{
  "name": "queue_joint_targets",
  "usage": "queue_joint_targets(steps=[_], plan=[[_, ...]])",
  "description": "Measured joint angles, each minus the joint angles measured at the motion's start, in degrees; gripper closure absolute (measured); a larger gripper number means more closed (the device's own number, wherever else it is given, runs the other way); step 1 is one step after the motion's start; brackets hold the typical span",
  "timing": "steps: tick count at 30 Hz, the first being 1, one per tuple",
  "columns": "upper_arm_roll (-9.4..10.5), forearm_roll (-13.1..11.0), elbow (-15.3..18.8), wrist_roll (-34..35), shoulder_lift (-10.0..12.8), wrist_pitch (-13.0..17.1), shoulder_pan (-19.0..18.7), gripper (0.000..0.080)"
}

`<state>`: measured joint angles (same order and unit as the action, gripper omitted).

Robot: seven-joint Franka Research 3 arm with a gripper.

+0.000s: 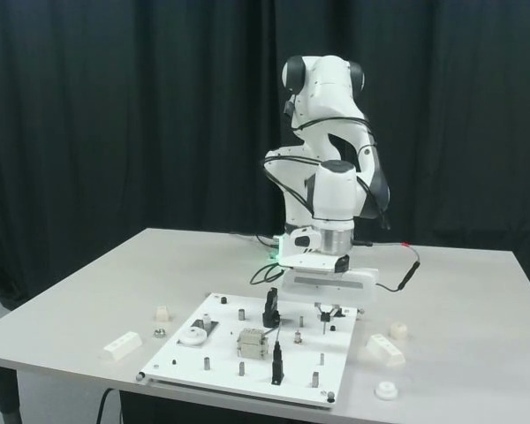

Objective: Insert round peg 1.

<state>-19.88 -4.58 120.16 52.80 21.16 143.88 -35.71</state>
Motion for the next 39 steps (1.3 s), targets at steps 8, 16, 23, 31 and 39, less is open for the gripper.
queue_joint_targets(steps=[8, 16, 23, 31, 39], plan=[[0.52, 0.0, 0.1, 0.1, 0.1, 0.0, 0.0, 0.0786], [0.56, 0.0, 0.4, 0.5, 0.4, 0.9, 0.0, 0.0786], [0.68, 0.0, 1.1, 0.5, 0.9, 3.0, 0.0, 0.0786], [0.78, 0.0, 1.3, 0.5, 1.9, 4.7, 0.0, 0.0786], [0.96, 0.0, 1.4, 0.5, 2.4, 5.4, 0.0, 0.0786]])
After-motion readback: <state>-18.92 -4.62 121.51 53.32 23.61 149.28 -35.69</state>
